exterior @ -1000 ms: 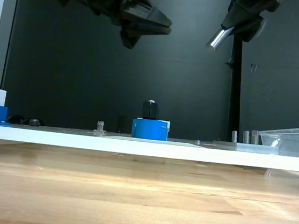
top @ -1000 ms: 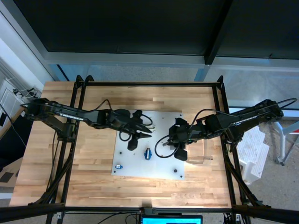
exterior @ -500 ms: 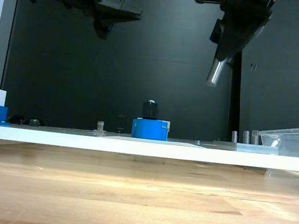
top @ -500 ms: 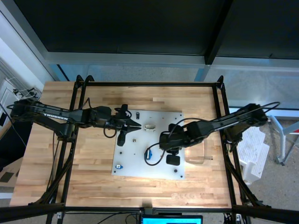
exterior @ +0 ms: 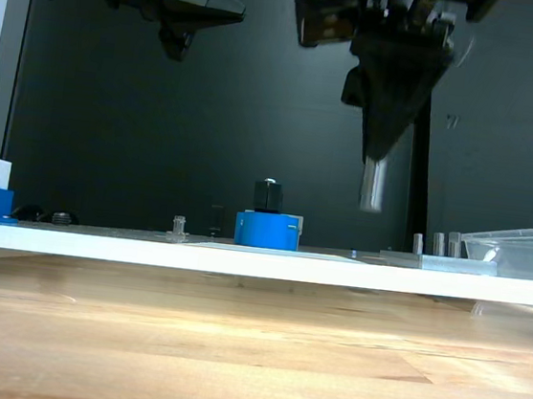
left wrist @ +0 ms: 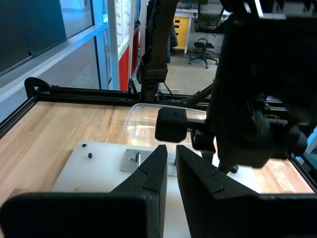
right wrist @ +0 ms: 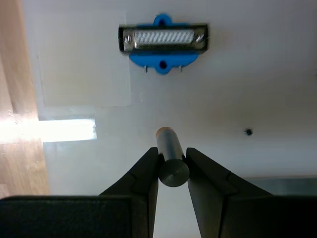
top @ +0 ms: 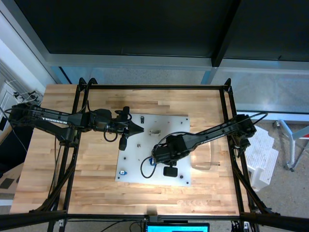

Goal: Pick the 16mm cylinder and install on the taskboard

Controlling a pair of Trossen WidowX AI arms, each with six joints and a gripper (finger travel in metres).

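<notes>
Two arms reach in over the taskboard (top: 170,124). The right gripper (right wrist: 172,153) is clamped on the upper end of the cylinder (right wrist: 169,144), holding it upright above the white plate with its lower end clear of the surface (in the low view it hangs to the right of the blue fitting (exterior: 267,229)). A connector (right wrist: 163,38) lies on the board beyond it. The left gripper (exterior: 227,7) hovers high over the board's left side, fingers nearly together, holding nothing.

Overhead light is brightening the taskboard (top: 176,124); above it, left gripper (exterior: 232,8) and right gripper (exterior: 376,154) are showing as silhouettes, the latter's clamped 16mm cylinder (exterior: 372,186) glinting.
</notes>
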